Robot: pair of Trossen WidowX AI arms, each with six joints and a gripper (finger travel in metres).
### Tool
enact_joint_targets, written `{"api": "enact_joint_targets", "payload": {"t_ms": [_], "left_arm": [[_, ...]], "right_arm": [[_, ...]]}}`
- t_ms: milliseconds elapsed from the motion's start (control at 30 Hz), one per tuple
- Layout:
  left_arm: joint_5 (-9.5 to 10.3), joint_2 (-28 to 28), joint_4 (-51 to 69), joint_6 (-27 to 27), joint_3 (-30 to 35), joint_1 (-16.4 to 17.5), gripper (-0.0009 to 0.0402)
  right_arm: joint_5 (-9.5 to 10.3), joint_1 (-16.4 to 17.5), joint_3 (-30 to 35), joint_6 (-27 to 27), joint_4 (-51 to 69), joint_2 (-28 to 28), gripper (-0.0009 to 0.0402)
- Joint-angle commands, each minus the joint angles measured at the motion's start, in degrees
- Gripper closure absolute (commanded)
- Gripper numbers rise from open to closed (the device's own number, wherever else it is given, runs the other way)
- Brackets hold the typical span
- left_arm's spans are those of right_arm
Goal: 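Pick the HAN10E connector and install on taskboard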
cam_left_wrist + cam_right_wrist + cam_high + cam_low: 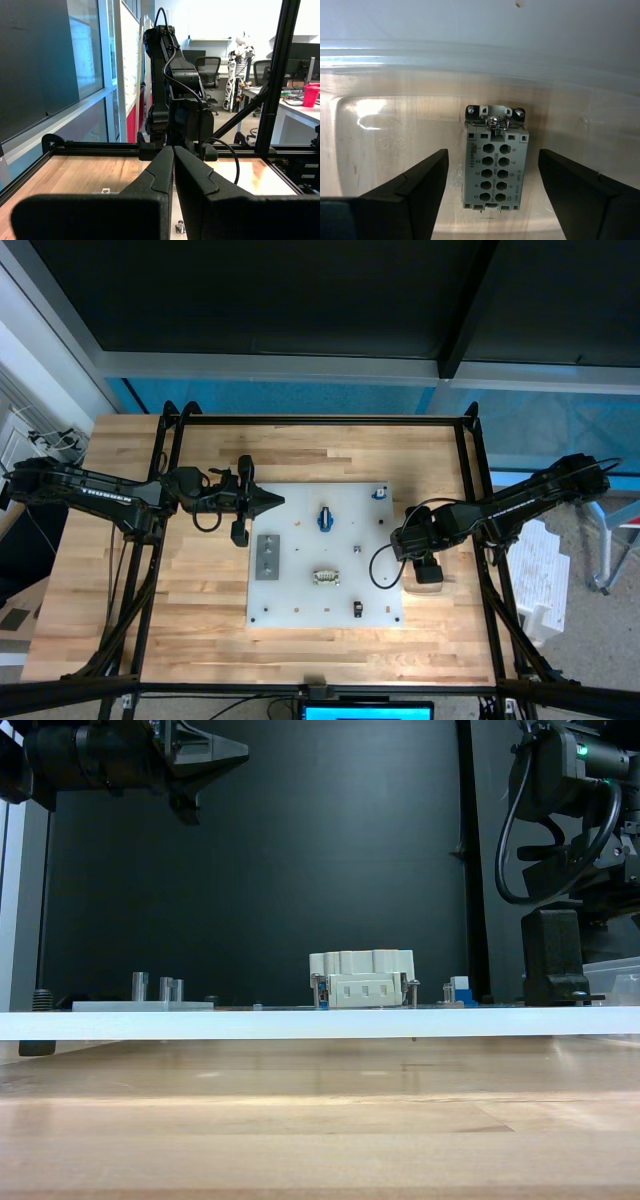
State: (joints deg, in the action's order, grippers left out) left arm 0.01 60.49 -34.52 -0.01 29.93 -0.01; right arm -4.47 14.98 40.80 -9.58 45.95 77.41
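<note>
The near strip of the pale wooden table top [320, 1120] carries the large flat white taskboard [300, 600]. A beige rectangular socket [325, 579] stands on the board's near middle, and I judge it to be where the part must go.

Just right of the board, the right gripper [428, 573] points straight down over a clear rounded-corner tray [360, 125]. Its black fingers [415, 190] are spread wide. The pale grey rectangular HAN10E connector [495, 165] lies flat in the tray between them, face up and untouched. The spread looks chosen so that the fingers can straddle its two long sides before coming down.

The left gripper [173, 150] hangs high over the board's far left corner with its fingers pressed together and holding nothing. It seems to be parked there to leave the board free.

Small moulded numbers run beside the connector's two rows of round holes, with 3 and 4 on one side and 6 and 7 on the other. White lettering on the left arm [105, 495] is too small to read.
</note>
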Motion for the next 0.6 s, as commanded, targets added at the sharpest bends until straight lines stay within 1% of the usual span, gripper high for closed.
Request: {"api": "enact_joint_targets", "payload": {"t_ms": [33, 333, 600], "left_arm": [[0.0, 0.0, 0.0, 0.0, 0.02, 0.0, 0.0392], [0.0, 0.0, 0.0, 0.0, 0.02, 0.0, 0.0392], [0.0, 0.0, 0.0, 0.0, 0.02, 0.0, 0.0392]], "right_arm": [[-0.04, -0.11, -0.09, -0.04, -0.09, 0.0, 0.0168], [0.02, -0.13, -0.11, 0.04, -0.26, 1.07, 0.0224], [0.02, -0.13, 0.24, 0.04, 0.11, 0.04, 0.0293]]}}
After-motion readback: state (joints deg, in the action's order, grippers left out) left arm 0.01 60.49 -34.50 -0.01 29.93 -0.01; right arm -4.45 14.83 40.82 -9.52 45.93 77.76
